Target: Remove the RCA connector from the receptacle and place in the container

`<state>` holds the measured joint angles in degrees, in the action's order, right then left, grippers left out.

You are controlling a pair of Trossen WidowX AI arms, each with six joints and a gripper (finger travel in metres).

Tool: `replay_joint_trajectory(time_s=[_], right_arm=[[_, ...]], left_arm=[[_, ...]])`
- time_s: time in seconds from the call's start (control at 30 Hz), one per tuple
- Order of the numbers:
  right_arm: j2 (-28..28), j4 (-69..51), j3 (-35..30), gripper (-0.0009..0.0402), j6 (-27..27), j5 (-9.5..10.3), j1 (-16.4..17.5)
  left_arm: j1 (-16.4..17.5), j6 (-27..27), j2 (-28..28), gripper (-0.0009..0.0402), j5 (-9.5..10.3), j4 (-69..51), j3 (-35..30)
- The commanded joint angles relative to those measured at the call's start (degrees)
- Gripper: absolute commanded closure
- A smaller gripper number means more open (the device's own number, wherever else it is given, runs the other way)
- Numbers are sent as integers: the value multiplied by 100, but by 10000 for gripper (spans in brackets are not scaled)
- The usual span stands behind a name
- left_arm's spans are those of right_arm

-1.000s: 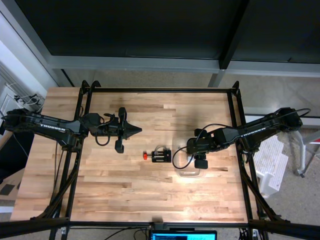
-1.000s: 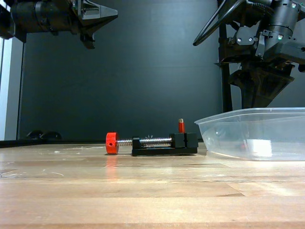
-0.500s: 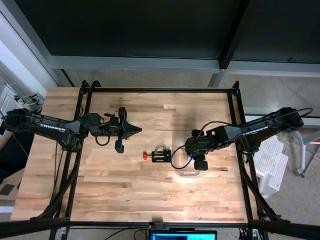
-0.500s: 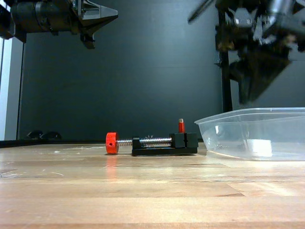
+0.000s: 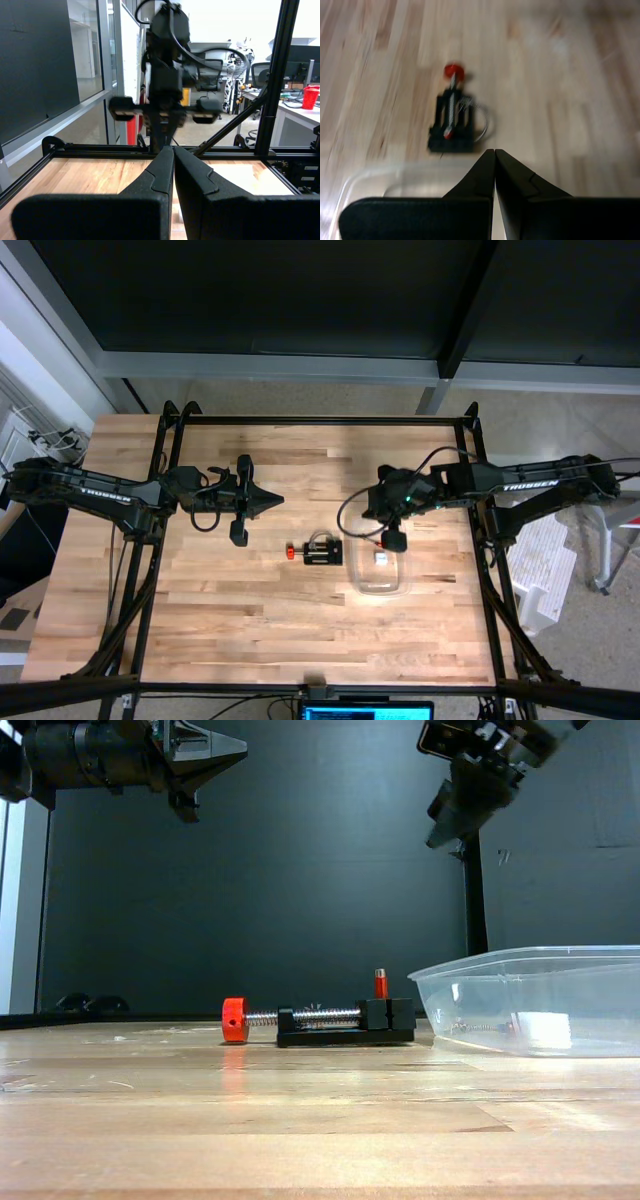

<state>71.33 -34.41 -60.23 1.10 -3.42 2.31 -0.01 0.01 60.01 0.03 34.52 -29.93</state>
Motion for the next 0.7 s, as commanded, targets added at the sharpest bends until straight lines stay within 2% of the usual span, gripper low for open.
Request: replay_joint_trajectory(time_s=[0.03,0.27,0.7], right_arm=[[-162,361,11,394,-175,-2,-74],[-400,1641,247,394,-378,-9,-116],[-914,4306,1495,393,-286,-7,-157]], left_arm=[[0,0,0,393,0,2,-2],[0,0,0,393,0,2,-2],[0,0,0,393,0,2,-2]])
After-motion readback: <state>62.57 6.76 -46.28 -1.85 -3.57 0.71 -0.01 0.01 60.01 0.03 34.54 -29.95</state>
